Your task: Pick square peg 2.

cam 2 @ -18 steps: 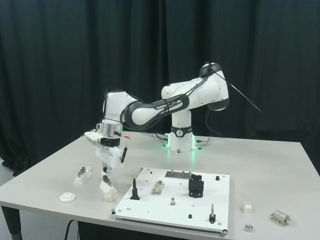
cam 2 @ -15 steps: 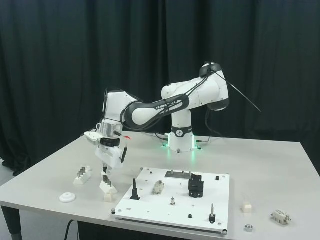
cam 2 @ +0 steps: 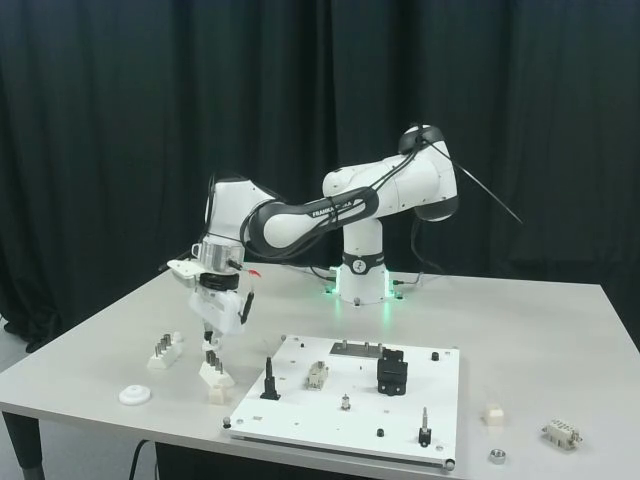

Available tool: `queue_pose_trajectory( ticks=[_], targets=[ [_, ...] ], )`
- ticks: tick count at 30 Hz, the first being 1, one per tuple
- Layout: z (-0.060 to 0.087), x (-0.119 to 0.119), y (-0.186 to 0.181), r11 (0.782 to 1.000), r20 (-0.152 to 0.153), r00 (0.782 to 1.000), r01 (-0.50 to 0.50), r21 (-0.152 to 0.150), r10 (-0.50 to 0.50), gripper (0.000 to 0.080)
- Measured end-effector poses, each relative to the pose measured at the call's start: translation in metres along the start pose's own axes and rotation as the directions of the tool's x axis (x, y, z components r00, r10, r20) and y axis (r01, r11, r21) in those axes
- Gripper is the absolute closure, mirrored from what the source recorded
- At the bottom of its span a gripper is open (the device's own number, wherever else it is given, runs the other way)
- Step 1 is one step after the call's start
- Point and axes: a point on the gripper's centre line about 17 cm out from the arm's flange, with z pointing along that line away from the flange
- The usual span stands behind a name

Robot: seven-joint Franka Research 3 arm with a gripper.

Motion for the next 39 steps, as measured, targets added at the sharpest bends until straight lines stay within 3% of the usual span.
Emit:
queue_pose_trajectory(
  ticks=[26, 32, 39],
  targets=[
    [-0.006, 0.002, -0.001, 0.983, 0.007, 0.983, 0.184, -0.013, -0.184, 0.0634],
    [-0.008, 0.002, 0.000, 0.960, 0.013, 0.960, 0.279, -0.011, -0.279, 0.0634],
    [-0.014, 0.002, 0.001, 0.899, 0.017, 0.899, 0.438, -0.003, -0.438, 0.0634]
  ],
)
